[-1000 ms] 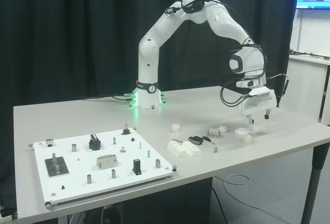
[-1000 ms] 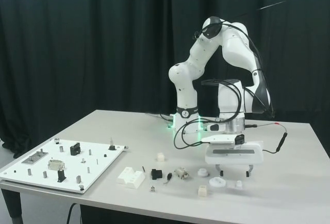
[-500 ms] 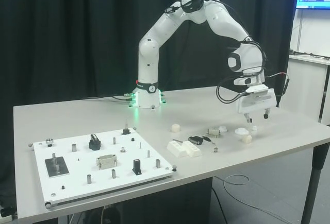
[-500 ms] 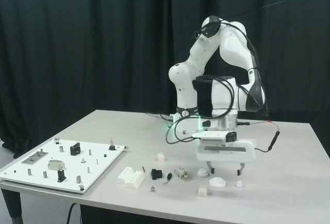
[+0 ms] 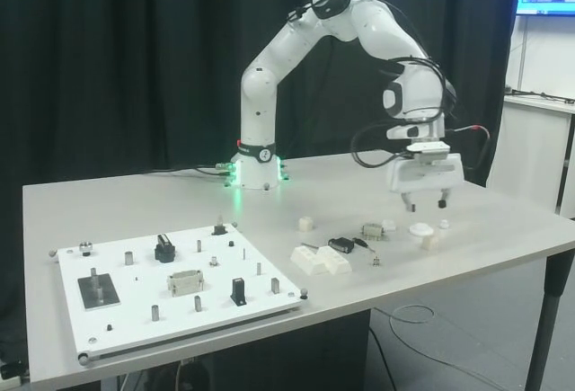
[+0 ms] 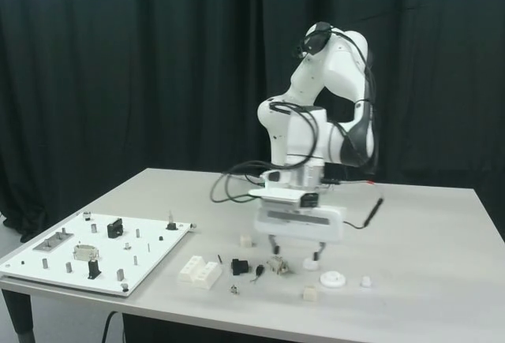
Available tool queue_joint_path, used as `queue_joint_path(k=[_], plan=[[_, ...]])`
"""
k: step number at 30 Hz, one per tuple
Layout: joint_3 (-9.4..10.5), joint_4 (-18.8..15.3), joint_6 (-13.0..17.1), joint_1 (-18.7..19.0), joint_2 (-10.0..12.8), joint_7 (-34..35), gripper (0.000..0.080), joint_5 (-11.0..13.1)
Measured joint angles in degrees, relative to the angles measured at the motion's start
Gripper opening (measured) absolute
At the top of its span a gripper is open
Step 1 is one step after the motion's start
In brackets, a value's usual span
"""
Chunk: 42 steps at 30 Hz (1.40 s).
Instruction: Remove square peg 4.
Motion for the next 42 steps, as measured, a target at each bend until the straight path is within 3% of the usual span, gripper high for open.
queue_joint_path(k=[10, 27, 34, 42], plan=[[-3.54, -0.78, -1.87, -4.94, 0.20, -7.57, 0.0800, 0.01], [-3.95, 0.53, -2.03, -17.81, -0.10, -22.01, 0.0800, 0.01], [-1.49, 3.18, -1.87, -24.49, -0.11, -26.24, 0.0800, 0.01], [5.67, 8.15, -1.18, -35.70, -0.10, -29.67, 0.0800, -0.83]])
